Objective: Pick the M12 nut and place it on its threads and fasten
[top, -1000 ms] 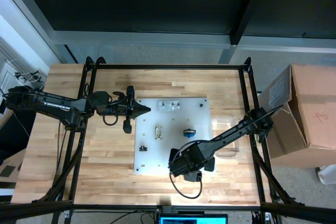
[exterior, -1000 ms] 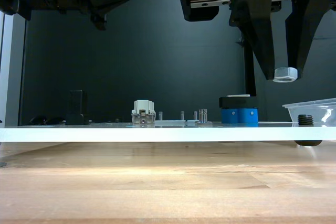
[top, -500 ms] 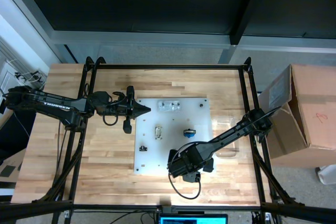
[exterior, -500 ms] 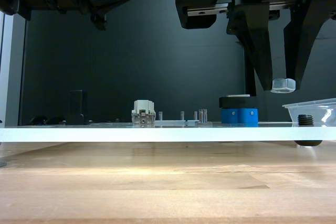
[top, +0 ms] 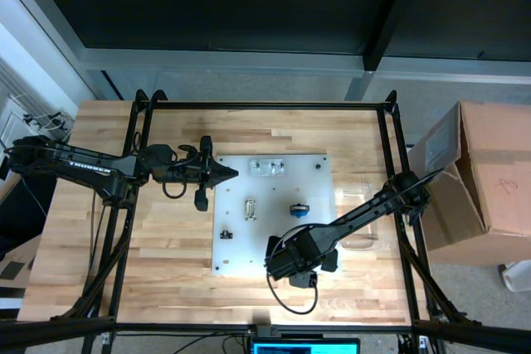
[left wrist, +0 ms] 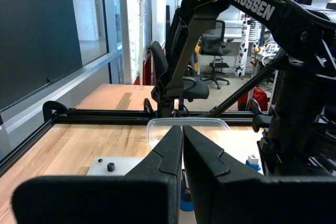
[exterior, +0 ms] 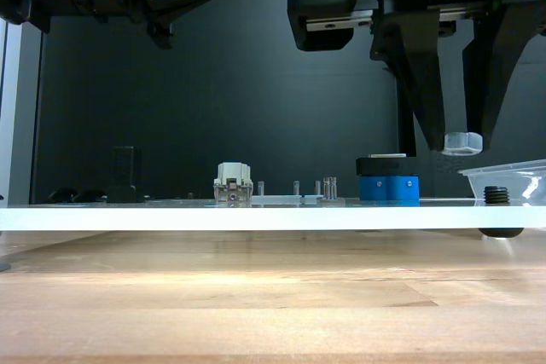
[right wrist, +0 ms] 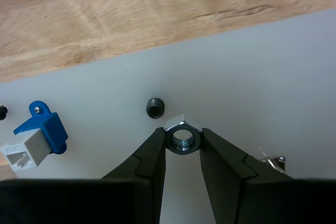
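The small silver nut [exterior: 463, 141] hangs in the air between the fingertips of my right gripper [exterior: 462, 135], which is shut on it. It is above the white board [top: 249, 264] and clear of its seat. The black ribbed stud [exterior: 496, 195] stands bare, lower and a little to the right of the nut. The right wrist view shows the nut [right wrist: 182, 139] clamped flat, threaded hole facing the camera, with the stud [right wrist: 154, 108] beside it on the board. My left gripper [top: 231, 173] hovers high over the board's far left edge, its fingers [left wrist: 168, 150] shut on nothing.
A clear tray [top: 365, 205] sits off the board's right edge, behind the stud in the low view. A blue block [exterior: 389, 187] and a white connector [exterior: 233, 185] stand on the board. A cardboard box [top: 481, 180] is beyond the table's right side.
My right gripper has come down a little with the nut, closer to the board. The left arm has not moved.
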Motion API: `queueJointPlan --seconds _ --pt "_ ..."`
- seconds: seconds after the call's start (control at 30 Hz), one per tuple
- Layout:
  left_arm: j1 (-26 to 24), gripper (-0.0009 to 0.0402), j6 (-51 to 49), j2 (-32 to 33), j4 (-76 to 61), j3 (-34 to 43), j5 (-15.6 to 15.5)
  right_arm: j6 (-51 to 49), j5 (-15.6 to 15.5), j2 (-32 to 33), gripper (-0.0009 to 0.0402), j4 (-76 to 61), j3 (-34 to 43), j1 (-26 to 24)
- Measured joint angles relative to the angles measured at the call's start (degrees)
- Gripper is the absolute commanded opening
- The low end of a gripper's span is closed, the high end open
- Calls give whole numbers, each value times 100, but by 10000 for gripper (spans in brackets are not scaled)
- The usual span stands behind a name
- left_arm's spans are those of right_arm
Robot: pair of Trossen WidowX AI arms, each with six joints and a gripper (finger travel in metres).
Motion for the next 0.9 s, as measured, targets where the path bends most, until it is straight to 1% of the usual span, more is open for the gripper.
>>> queueJointPlan --seconds 0.53,0.6,0.67,0.77,0.9 --pt "0 0 -2 0 0 -2 0 0 -74 -2 20 295 -450 35" --pt "0 0 0 0 0 0 -2 2 -223 -2 20 295 -470 39" --pt "0 0 -2 -2 0 0 -2 7 -470 -2 20 369 -485 37" --pt "0 0 0 0 0 0 0 9 -542 -2 20 444 -540 39" --pt "0 0 0 0 0 0 0 9 -525 -17 20 529 -612 52"
